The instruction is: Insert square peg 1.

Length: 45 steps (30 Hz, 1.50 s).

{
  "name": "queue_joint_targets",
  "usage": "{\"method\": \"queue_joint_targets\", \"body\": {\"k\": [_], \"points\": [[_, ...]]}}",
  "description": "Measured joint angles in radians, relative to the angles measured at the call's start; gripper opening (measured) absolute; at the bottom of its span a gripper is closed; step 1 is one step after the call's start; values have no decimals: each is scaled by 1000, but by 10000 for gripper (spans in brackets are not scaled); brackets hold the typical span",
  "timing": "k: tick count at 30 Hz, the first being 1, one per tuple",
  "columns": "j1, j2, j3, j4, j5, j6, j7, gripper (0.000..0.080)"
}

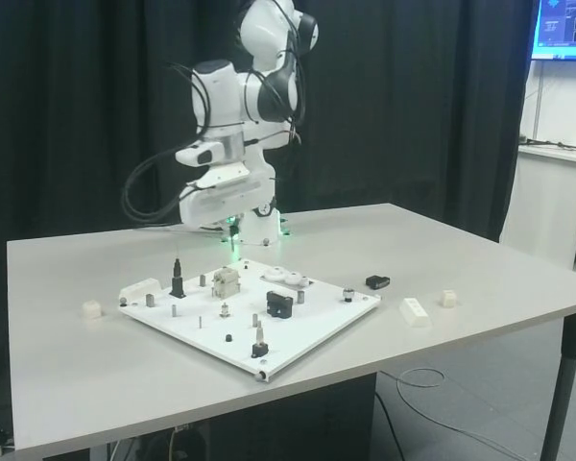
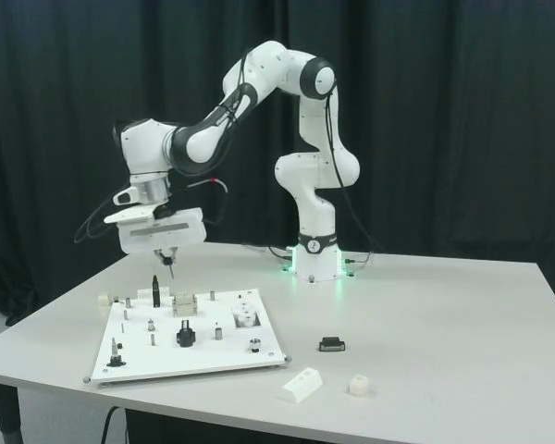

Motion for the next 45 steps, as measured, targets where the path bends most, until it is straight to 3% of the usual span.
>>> {"method": "queue_joint_targets", "body": {"k": [8,22,35,45], "points": [[52,-16,0,-44,-20,53,-24,27],[127,-19,1,-155,-61,242,-26,27],[136,-12,27,-252,-61,427,-26,27],[134,1,48,-283,-56,490,-26,27]]}}
